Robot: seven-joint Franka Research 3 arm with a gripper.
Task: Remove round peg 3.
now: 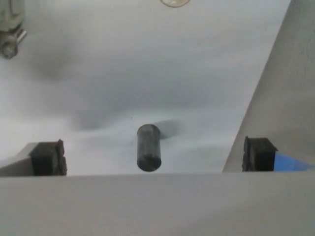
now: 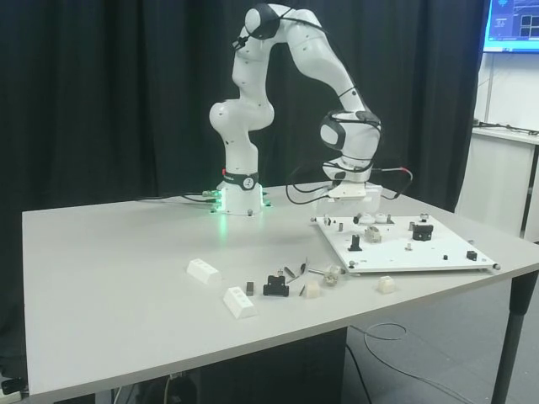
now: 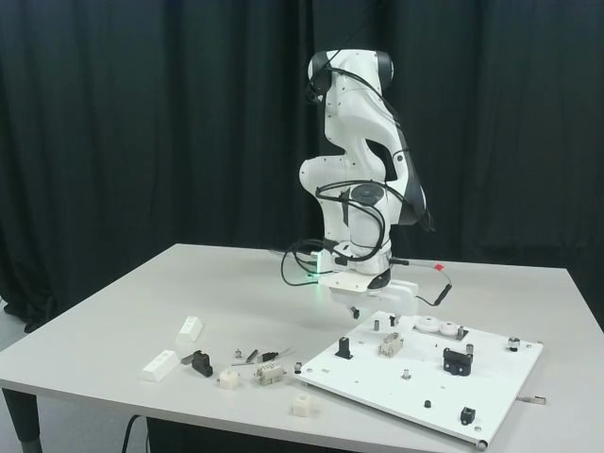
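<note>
A short black round peg (image 1: 148,147) stands upright in the white board (image 1: 147,73), near the board's back corner closest to the arm's base. My gripper (image 1: 152,156) hangs just above it, open, with the black fingertips (image 1: 47,157) wide apart on either side of the peg and not touching it. From the room cameras the gripper (image 2: 341,206) (image 3: 363,311) is low over that corner of the board (image 2: 438,252) (image 3: 396,382), and the peg (image 3: 377,324) is a small stub below it.
The board carries several more fittings: a black bracket (image 3: 457,359), white round parts (image 3: 427,326) and small pegs. Loose on the grey table (image 2: 101,269) in front lie two white blocks (image 2: 204,270) (image 2: 239,301), a black clamp (image 2: 274,286) and small parts. The board's edge (image 1: 256,93) runs close beside the peg.
</note>
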